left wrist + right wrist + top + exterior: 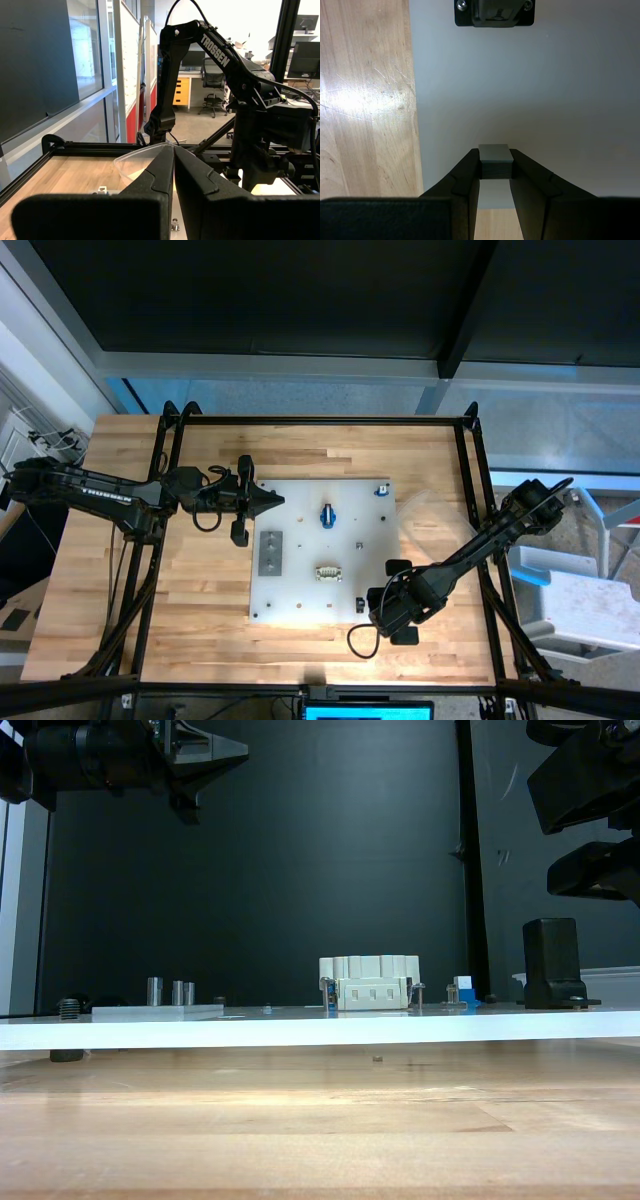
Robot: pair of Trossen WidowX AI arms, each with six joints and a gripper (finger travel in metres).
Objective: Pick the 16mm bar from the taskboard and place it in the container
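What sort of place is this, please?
Likely a robotics lab in an office: a taskboard on a wooden table, office chair and monitor beyond. Left gripper, shut, hovers at the board's left edge; right gripper grips a grey bar above its near right corner.

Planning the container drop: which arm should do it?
Right. The right gripper, over the taskboard's near right corner, is shut on the grey bar; the container lies that side. The left gripper hovers shut at the far left.

Left gripper [173, 165] — fingers pressed together, held level, arm stretched inward. Right gripper [495, 165] — pointing straight down, arm bent at elbow, fingers [465, 175] clamping bar [495, 155] between tips.
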